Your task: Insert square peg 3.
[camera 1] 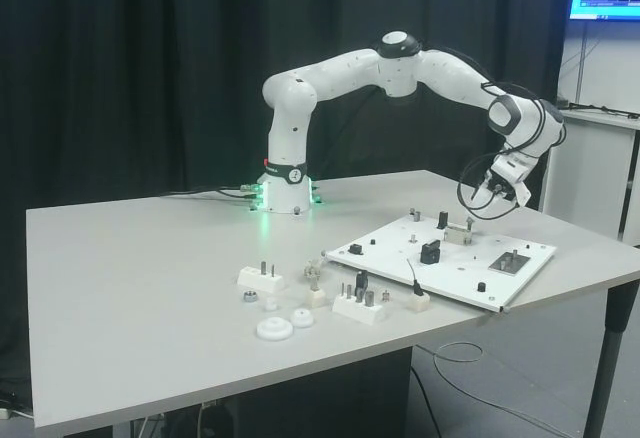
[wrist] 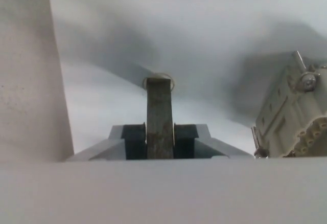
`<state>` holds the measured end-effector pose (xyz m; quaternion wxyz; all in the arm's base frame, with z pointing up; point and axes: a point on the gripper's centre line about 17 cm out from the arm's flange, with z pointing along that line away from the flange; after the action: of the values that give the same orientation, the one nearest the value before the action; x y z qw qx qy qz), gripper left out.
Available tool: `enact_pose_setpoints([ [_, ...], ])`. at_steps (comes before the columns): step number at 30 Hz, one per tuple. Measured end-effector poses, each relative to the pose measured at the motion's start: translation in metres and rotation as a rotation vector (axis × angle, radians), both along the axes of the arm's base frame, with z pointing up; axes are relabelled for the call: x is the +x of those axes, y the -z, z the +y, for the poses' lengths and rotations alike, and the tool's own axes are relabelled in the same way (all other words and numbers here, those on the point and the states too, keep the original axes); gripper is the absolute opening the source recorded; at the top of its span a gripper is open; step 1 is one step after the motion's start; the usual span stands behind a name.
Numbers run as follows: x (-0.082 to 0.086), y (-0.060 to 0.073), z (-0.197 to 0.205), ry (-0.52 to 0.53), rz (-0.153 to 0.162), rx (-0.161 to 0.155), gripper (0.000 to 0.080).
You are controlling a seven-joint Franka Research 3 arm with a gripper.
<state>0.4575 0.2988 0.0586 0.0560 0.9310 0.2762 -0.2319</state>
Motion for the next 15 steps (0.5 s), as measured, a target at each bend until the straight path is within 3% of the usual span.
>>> enact_pose_setpoints([
  [10,0.0,0.0001,-0.0003,0.038,-0.005,0.017,0.0112],
  [15,0.0002,0.0002,0.0003,0.078,-0.014,0.007,0.0112],
])
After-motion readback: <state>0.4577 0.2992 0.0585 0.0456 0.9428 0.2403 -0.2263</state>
